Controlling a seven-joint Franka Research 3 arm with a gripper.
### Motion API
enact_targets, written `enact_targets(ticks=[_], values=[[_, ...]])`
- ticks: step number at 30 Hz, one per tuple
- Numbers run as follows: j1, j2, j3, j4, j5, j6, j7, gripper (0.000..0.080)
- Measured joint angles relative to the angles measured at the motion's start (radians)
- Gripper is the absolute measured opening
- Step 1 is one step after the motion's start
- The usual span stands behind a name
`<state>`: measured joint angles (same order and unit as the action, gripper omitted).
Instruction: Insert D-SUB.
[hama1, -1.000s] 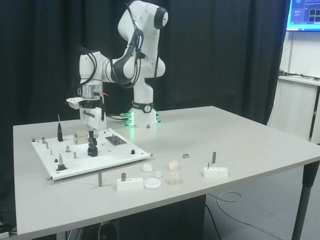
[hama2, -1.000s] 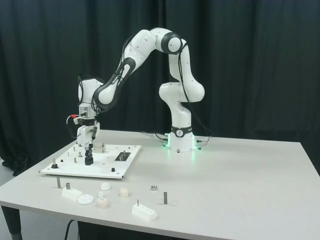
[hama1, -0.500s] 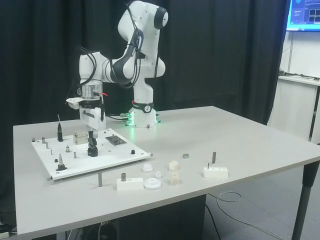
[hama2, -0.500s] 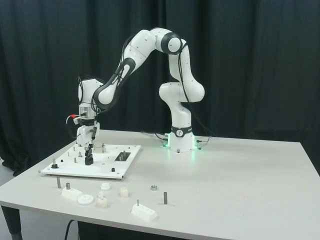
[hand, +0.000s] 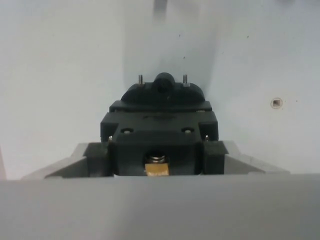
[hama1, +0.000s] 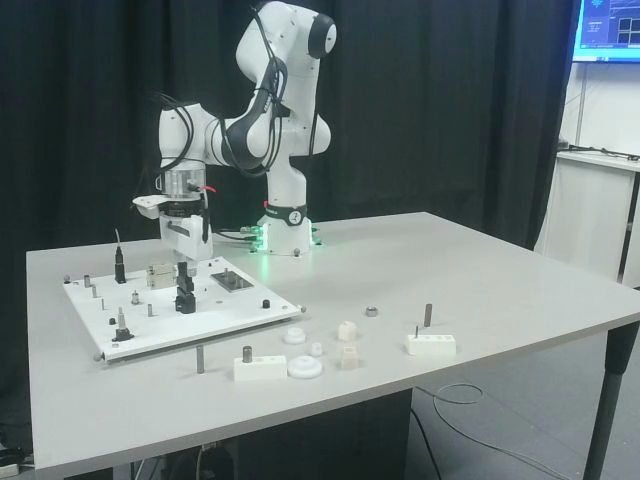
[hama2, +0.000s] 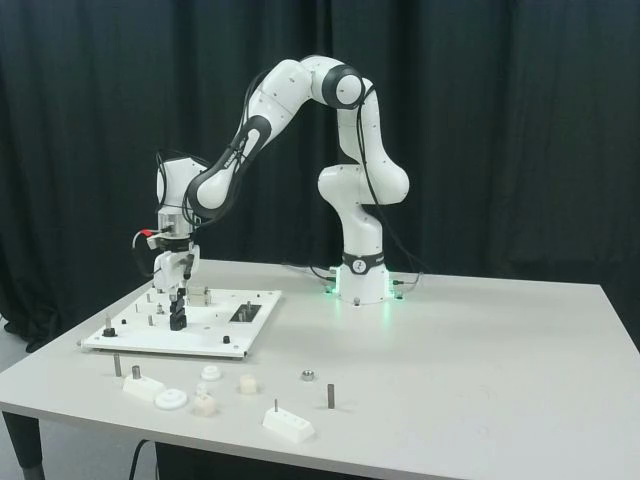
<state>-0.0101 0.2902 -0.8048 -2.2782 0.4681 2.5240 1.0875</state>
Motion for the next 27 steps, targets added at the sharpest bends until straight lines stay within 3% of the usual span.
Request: enact_targets(ticks=[27], values=[[0.0,0.015,0.002,0.005,0.0,0.009,0.0,0.038]])
